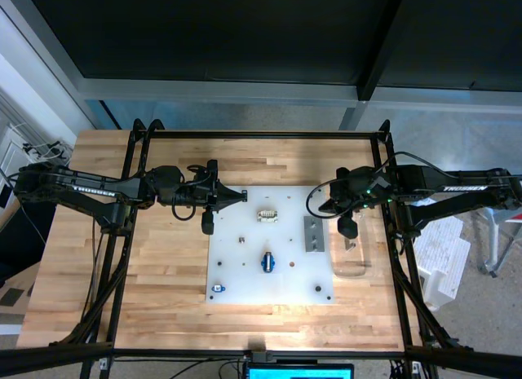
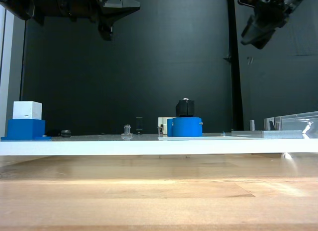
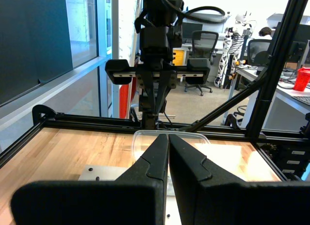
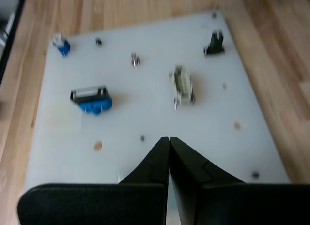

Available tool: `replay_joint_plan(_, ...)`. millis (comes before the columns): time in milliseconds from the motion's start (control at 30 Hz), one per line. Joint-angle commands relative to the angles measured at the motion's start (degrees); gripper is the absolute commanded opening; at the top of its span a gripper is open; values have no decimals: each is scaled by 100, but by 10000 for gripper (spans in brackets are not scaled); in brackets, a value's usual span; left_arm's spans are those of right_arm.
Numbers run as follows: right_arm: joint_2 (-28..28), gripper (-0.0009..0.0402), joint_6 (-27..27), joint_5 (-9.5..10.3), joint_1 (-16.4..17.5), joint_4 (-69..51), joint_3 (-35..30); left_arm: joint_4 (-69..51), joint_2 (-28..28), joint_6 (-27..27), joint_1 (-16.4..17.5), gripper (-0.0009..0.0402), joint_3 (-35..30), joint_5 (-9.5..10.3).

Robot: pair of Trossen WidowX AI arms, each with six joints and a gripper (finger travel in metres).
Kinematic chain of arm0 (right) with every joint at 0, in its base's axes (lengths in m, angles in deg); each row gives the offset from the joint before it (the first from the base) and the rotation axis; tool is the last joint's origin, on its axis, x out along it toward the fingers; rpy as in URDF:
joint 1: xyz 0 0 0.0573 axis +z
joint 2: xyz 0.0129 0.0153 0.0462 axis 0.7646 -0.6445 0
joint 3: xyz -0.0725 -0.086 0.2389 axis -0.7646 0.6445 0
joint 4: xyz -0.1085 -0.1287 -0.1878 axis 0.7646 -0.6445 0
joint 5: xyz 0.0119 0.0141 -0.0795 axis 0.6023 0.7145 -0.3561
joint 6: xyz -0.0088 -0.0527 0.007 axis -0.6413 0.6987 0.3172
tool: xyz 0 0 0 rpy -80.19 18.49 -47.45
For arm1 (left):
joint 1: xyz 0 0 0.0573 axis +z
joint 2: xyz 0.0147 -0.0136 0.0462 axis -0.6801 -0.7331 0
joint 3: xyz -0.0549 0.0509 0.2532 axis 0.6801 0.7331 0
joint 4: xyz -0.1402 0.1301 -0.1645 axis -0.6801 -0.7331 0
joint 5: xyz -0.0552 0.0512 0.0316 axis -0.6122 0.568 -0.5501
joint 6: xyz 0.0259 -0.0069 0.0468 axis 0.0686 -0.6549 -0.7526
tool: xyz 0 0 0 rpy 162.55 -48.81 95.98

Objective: Pick the 16mm cylinder and install on the taskboard

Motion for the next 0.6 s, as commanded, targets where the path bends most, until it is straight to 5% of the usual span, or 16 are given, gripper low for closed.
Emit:
replay_joint_plan(33,0,0,-118,-76,107,-472,-107,2,0,-2,2,0,0,-2)
replay_joint_plan(600,0,0,-846,-389,1049,-2374,-164,2,0,-2,0,0,0,-2)
